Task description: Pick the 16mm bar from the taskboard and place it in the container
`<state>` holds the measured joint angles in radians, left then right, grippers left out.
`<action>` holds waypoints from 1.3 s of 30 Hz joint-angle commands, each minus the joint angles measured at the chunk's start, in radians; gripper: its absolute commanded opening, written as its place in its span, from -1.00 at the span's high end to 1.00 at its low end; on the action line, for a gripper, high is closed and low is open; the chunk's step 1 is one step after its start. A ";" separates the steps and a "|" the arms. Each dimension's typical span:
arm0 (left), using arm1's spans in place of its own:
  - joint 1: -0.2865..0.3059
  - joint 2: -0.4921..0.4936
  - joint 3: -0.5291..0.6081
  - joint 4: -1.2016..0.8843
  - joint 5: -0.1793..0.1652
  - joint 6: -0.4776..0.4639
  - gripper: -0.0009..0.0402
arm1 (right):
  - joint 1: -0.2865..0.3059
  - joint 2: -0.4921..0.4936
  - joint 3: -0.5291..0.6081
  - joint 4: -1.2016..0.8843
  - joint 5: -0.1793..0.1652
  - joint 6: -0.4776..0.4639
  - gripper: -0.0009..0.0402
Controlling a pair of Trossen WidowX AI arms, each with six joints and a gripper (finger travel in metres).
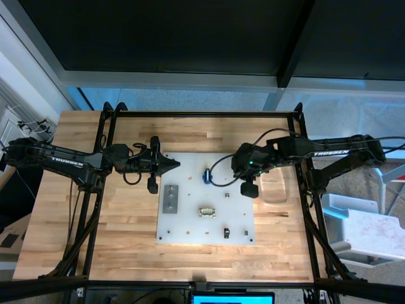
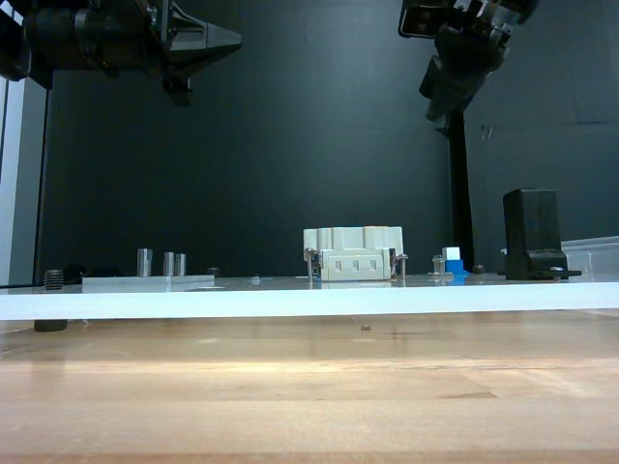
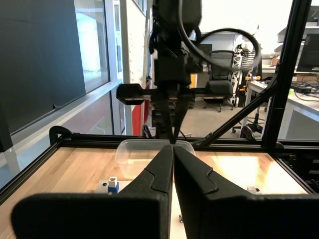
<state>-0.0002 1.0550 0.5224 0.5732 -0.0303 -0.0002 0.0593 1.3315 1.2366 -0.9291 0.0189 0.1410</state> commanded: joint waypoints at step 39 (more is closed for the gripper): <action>0.000 0.000 0.000 0.000 0.000 0.000 0.96 | 0.481 0.224 0.114 -0.179 0.107 0.396 0.88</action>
<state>-0.0002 1.0550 0.5224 0.5735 -0.0307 -0.0002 0.5335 1.5467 1.3510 -1.1091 0.1184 0.5232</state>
